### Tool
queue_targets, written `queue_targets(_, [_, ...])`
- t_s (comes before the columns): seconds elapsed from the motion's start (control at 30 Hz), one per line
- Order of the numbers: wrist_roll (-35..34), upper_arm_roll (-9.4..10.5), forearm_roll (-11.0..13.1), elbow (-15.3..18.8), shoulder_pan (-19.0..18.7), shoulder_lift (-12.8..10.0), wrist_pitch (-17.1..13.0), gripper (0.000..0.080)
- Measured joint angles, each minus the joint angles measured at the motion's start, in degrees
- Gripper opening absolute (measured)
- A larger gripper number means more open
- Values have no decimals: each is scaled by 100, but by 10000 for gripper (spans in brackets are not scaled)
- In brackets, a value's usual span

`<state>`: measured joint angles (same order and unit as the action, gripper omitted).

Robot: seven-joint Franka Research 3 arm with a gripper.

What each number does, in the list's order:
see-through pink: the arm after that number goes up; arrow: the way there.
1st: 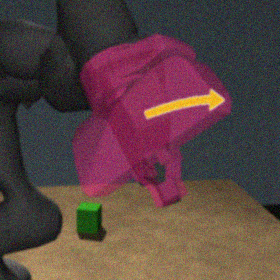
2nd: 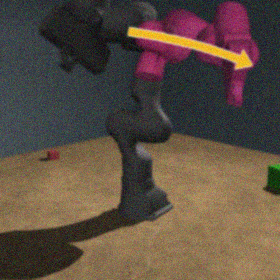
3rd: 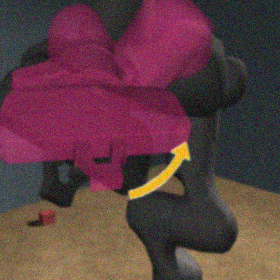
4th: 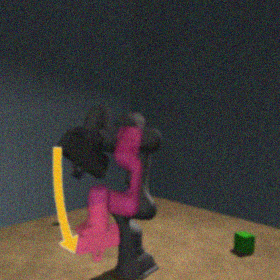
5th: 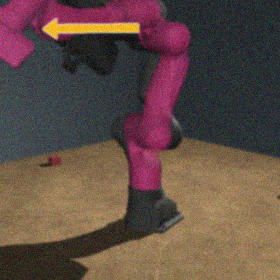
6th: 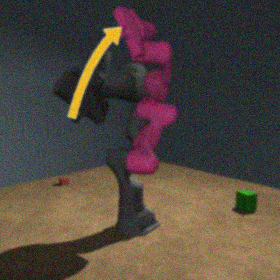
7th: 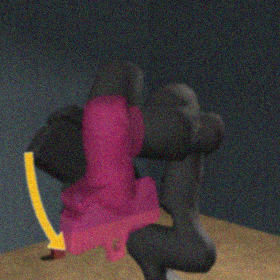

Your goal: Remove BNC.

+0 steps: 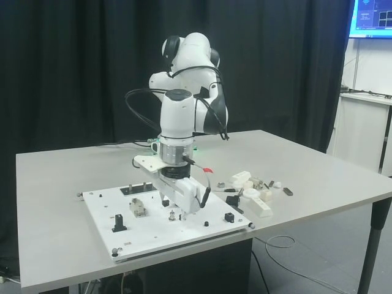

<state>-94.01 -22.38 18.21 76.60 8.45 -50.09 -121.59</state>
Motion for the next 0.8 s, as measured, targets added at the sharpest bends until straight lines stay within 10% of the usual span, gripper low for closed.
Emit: queue_targets(0.8, [0, -56, 22, 48, -56, 38, 11, 800])
